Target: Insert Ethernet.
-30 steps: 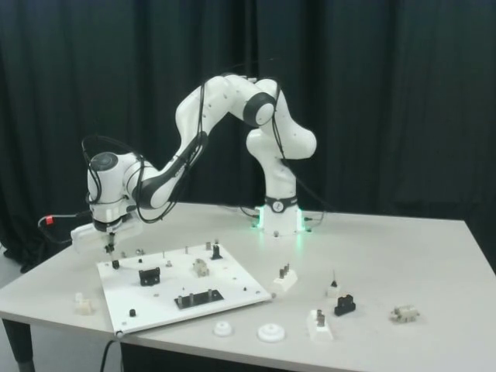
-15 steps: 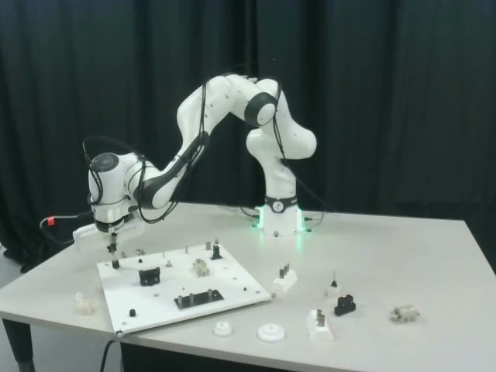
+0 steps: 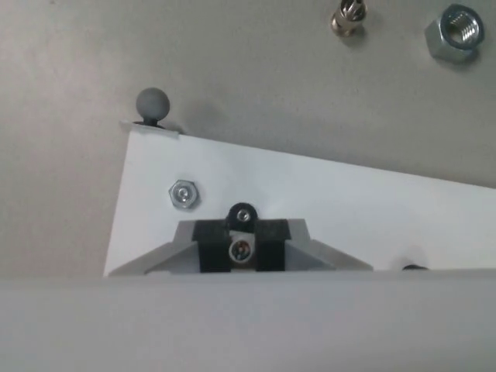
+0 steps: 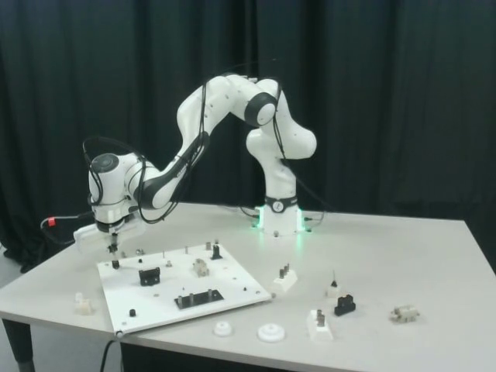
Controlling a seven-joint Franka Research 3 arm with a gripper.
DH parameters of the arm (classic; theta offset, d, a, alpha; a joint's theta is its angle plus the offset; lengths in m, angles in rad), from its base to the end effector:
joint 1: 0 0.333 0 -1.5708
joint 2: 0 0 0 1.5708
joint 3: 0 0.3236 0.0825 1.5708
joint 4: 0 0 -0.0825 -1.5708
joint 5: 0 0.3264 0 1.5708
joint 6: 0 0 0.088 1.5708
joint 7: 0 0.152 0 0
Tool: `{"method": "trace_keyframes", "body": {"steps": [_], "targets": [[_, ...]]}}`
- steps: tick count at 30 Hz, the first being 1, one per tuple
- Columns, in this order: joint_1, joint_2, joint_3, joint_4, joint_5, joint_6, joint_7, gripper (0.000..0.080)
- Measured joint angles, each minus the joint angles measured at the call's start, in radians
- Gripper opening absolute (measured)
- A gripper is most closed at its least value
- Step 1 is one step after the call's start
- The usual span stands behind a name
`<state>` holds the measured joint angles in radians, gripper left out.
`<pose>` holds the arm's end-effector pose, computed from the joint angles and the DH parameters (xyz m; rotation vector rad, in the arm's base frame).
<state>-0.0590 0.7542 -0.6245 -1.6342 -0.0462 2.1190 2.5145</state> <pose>0.5101 -0.3625 0.2350 0.1048 -2.7241 0.3891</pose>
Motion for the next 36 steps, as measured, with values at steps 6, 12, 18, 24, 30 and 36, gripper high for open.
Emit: {"method": "trace_keyframes", "body": {"steps": [6,12,18,24,30,36], "targets": [[0.0,0.0,0.0,-0.004,0.0,0.005,0.0,0.0065],[0.0,0.0,0.0,-0.005,0.0,0.01,0.0,0.0065],[0.0,0.0,-0.001,-0.006,0.0,0.011,0.0,0.0065],[0.0,0.0,-0.001,-0.006,0.0,0.012,0.0,0.0065],[0.002,0.0,-0.001,-0.007,0.0,0.012,0.004,0.0065],[0.005,0.0,-0.002,-0.008,0.001,0.012,0.012,0.0065]]}}
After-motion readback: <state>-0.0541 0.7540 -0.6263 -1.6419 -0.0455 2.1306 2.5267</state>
